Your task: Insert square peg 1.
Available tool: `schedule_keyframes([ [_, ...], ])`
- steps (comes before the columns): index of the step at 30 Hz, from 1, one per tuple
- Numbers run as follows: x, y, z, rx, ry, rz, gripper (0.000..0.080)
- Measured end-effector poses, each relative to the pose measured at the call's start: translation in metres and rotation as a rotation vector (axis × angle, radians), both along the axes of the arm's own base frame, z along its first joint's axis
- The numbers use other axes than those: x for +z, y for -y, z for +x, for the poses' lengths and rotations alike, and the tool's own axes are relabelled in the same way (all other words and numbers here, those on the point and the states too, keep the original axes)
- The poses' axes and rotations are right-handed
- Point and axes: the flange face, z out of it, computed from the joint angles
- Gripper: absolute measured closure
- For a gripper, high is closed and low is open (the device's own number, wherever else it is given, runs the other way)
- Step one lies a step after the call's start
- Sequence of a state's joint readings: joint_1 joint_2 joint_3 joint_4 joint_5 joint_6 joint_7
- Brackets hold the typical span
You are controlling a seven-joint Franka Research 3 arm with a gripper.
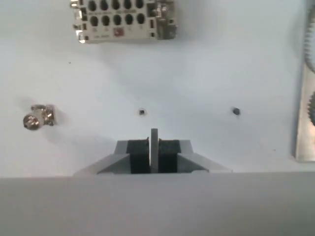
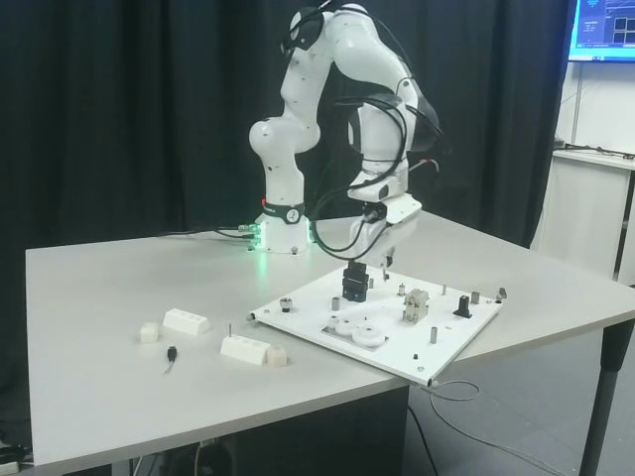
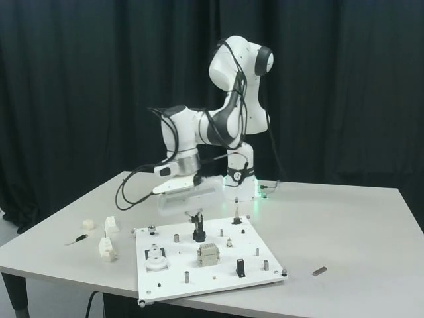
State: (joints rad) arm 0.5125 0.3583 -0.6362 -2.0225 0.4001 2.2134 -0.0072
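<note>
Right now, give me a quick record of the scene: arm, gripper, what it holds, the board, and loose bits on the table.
arm: white, reaching down over the board
gripper: shut on a thin grey peg
peg: upright, above the white board
nearest hole: small, just beyond the peg tip
board parts: connector block, gears
table: white blocks off the board

The connector block (image 1: 122, 19) and, seemingly, gears (image 1: 310, 78) are cut off.

Room views are evenly lit from overhead against a black curtain (image 3: 344, 86), soft shadows on the worktop (image 2: 89, 297). Green glow at the arm base (image 2: 260, 238). Wrist view looks hazy.
</note>
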Motion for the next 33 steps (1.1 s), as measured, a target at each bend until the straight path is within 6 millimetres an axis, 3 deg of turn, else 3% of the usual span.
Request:
schedule_keyframes([
  [16,-0.018,-0.029,-0.008,0.038,0.003,-0.097,0.0768],
  [33,-0.028,-0.037,-0.011,0.037,-0.002,-0.132,0.0768],
])
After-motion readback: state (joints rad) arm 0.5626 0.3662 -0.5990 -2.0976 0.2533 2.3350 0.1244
